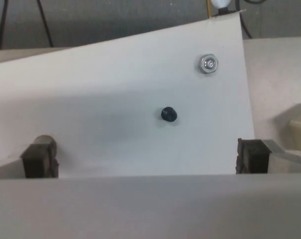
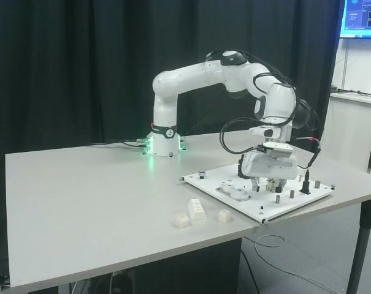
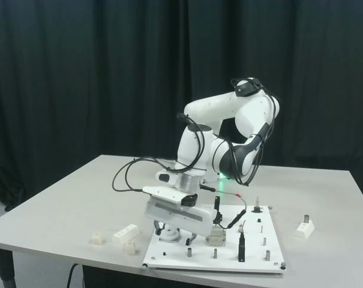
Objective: Pick round peg 4.
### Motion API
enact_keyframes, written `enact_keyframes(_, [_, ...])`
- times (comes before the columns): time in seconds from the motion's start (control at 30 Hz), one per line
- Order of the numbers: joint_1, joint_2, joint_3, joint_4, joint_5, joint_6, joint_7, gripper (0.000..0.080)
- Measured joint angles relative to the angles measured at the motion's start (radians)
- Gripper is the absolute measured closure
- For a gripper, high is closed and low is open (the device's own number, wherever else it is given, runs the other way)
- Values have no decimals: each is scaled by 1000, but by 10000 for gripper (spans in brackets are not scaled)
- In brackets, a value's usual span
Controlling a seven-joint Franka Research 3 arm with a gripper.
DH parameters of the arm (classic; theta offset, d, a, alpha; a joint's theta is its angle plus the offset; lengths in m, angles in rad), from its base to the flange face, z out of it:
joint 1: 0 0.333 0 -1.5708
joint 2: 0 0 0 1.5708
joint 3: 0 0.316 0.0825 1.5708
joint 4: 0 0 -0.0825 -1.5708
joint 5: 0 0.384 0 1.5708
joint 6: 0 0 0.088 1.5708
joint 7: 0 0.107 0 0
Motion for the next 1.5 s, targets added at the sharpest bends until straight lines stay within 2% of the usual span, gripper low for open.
enact_keyframes(0.27, [6, 4, -3, 1, 0, 5, 0, 3])
enact_keyframes(0.43, [18, 14, -11, 2, 0, -15, 0, 3])
enact_keyframes(1.07, [106, 39, -100, 6, -3, -183, 33, 3])
enact_keyframes(1.5, [183, 54, -141, 6, -25, -323, 129, 3])
